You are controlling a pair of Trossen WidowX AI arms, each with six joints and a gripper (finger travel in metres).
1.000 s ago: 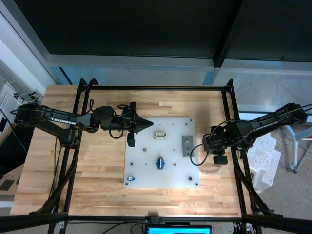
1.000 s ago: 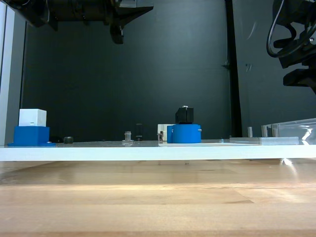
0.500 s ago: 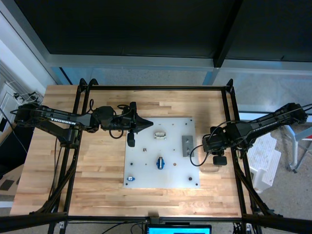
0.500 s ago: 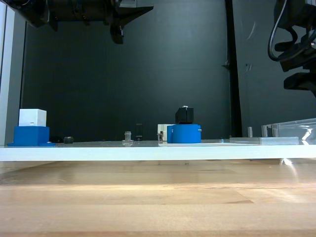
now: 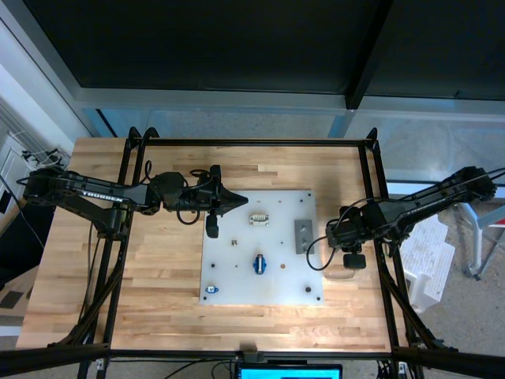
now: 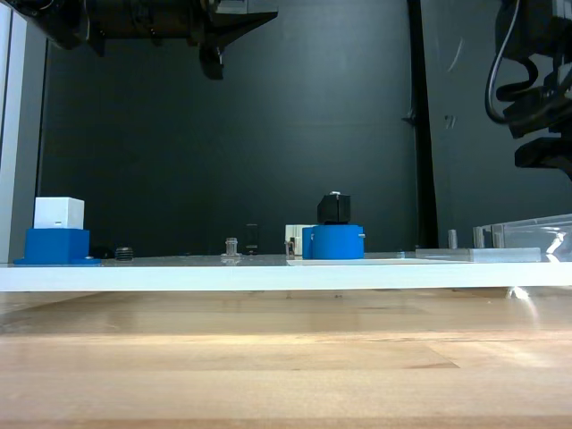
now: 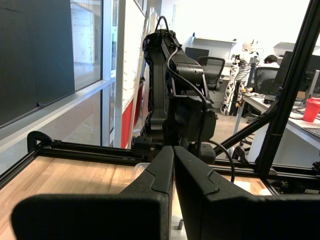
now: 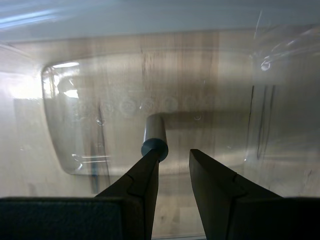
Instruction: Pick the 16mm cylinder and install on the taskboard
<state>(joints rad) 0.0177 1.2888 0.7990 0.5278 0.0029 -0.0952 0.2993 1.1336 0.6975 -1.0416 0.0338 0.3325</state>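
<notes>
Grey cylinder [image 8: 153, 131], lengthwise before right claw [image 8: 173, 156]

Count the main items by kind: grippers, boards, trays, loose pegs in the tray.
Flat white square taskboard: 1
Clear plastic tray: 1
Short silver-grey metal cylinder, lying in the tray: 1
Grippers: 2 (left gripper shut, high over the taskboard's far left; right gripper open, over the tray)
Total: 5
</notes>
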